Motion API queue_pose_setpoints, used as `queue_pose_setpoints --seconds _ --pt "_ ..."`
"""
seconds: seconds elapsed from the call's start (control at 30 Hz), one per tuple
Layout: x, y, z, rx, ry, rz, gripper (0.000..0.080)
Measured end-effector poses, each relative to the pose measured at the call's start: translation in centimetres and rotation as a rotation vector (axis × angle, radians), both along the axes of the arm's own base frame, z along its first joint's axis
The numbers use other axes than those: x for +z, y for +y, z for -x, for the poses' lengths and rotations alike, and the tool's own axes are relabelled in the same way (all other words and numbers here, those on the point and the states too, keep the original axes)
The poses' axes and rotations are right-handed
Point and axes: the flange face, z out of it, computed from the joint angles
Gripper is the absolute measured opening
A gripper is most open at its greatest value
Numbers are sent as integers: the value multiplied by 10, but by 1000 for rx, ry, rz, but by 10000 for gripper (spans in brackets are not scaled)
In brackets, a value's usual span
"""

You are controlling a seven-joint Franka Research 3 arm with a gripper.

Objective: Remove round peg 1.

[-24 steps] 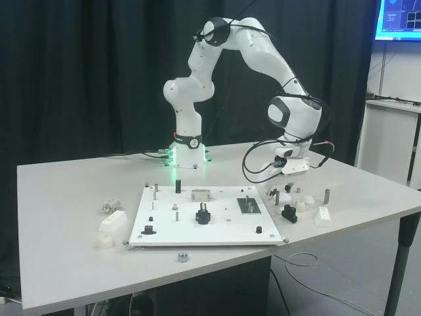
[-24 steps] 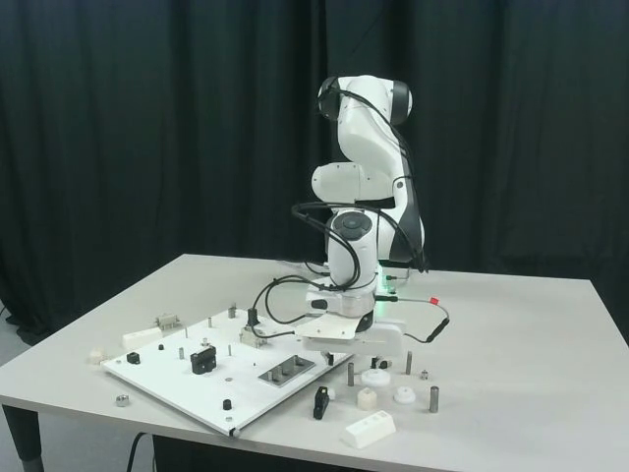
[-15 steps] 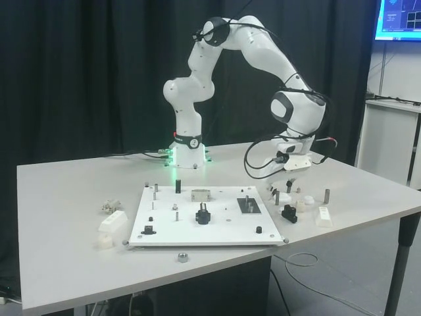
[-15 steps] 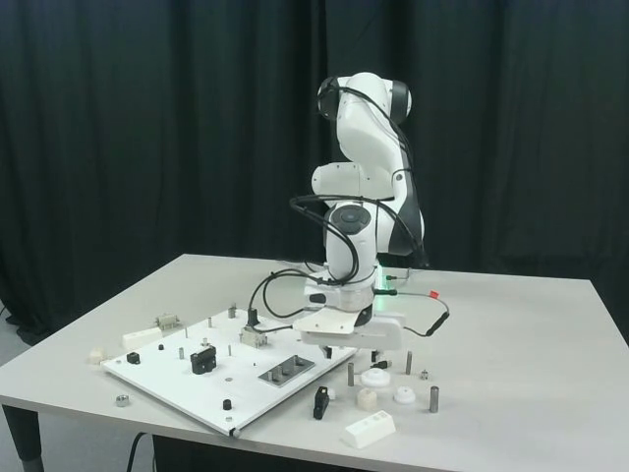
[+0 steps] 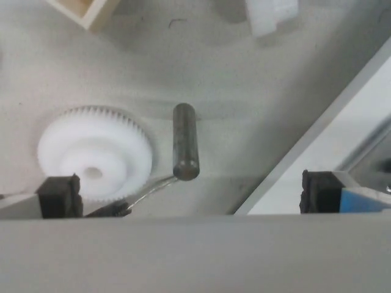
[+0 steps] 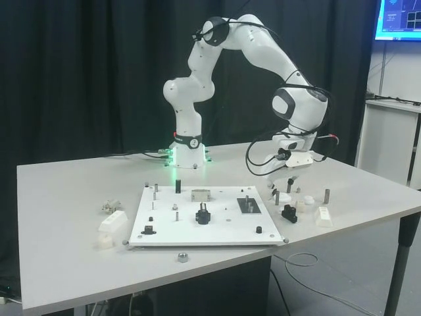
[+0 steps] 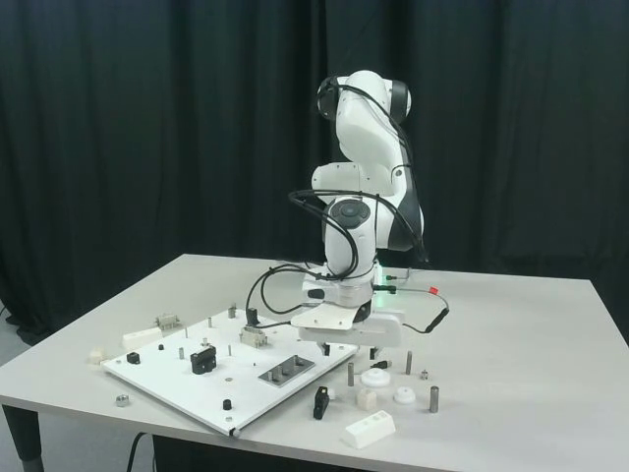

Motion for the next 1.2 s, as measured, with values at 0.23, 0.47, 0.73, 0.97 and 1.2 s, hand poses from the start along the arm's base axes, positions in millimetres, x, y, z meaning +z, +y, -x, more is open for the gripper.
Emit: queue_pose_setpoints --seconds 0.23,0.47,0.73,0.97,1.2 --pt "3 -1 -2 -3 -6 0 800" --pt "6 -1 -3 0 -13 5 800" --pt "10 -5 -7 4 -27 26 800" --pt "16 -13 -12 -13 -41 36 800" --pt "19 -21 -15 -26 -47 36 800"
